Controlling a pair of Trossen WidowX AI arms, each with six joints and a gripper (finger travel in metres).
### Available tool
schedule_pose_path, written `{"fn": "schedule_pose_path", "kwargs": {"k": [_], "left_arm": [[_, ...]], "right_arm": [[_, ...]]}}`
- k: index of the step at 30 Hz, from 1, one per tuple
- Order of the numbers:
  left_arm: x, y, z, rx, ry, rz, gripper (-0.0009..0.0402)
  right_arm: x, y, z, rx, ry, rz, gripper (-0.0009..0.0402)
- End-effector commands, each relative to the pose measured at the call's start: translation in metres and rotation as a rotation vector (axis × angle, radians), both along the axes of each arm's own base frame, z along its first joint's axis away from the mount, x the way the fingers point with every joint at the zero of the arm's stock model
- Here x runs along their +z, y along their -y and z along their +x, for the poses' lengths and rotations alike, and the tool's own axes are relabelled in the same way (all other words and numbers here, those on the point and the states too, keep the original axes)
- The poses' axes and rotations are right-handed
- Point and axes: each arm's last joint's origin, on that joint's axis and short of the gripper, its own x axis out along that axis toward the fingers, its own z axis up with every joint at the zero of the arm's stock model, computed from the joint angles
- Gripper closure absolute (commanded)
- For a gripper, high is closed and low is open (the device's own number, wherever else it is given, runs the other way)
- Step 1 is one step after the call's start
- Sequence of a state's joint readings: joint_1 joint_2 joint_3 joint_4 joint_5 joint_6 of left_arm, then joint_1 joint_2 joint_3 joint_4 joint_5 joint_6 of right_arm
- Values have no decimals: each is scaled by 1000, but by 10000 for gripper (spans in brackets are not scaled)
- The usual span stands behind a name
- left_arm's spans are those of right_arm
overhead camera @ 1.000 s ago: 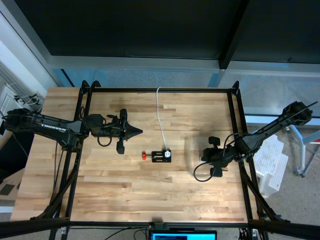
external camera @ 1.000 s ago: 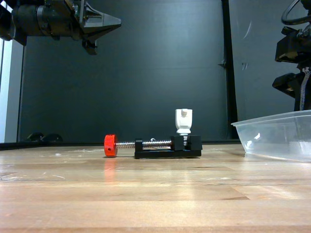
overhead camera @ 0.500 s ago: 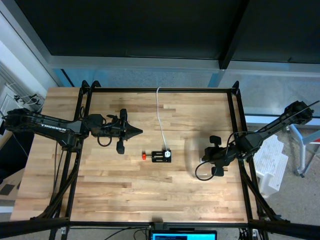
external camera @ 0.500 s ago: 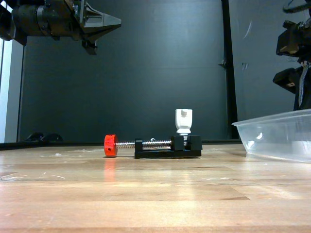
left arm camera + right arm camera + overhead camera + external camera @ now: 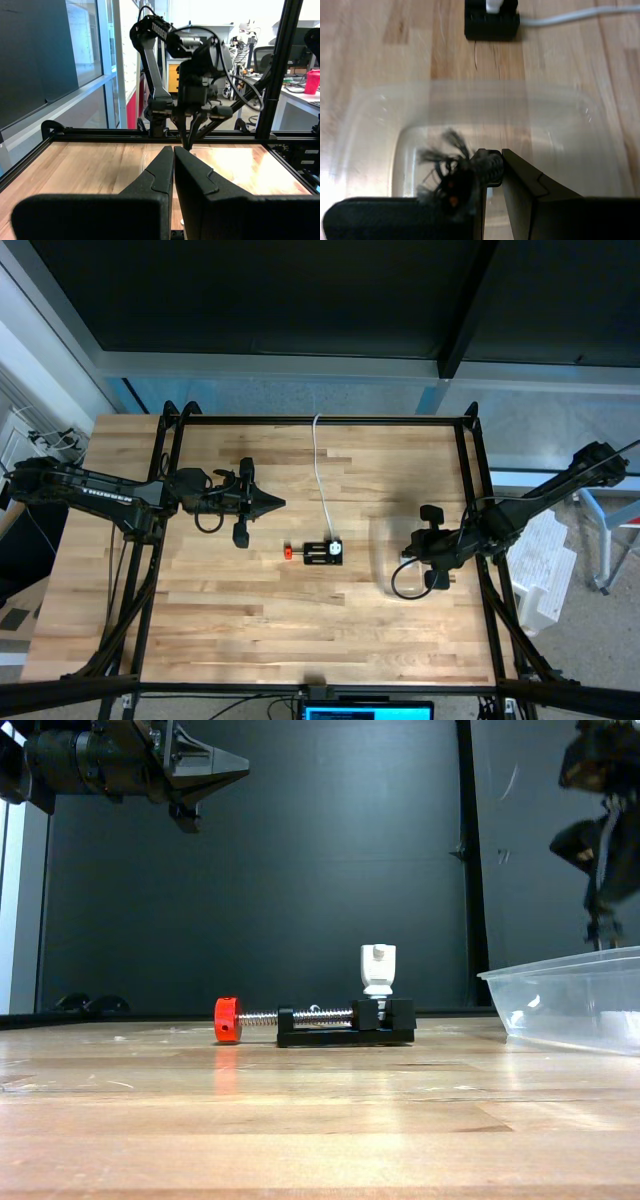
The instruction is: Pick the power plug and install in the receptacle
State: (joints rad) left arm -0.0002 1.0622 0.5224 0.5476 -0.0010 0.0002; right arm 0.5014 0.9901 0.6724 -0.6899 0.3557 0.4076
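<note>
The right gripper (image 5: 492, 154), clamped on the power plug (image 5: 489, 169) above the clear tray (image 5: 385, 90), has the receptacle (image 5: 335, 549) well to its left (socket face up, in the vise (image 5: 316, 552)). The left gripper (image 5: 173, 150), jaws together, hangs far-left.

Blurred: power plug (image 5: 454, 172) at right end effector (image 5: 492, 154); receptacle (image 5: 493, 5) cut by edge.
</note>
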Motion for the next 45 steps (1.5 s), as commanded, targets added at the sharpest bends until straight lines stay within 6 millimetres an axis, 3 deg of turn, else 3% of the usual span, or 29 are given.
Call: {"fn": "schedule_pose_path", "kwargs": {"k": [1,9,14,24,32,45], "left_arm": [[0,0,0,0,0,0,393],[0,0,0,0,1,0,393],[0,0,0,0,0,0,393],[0,0,0,0,0,0,393],[0,0,0,0,0,0,393],[0,0,0,0,0,0,393]], "right_arm": [[14,3,6,-3,28,-3,393],[42,14,40,15,62,-56,393],[48,14,65,40,103,-31,393],[41,13,114,41,85,-36,393],[38,15,143,15,69,-43,393],[25,13,163,13,28,-55,393]]}}
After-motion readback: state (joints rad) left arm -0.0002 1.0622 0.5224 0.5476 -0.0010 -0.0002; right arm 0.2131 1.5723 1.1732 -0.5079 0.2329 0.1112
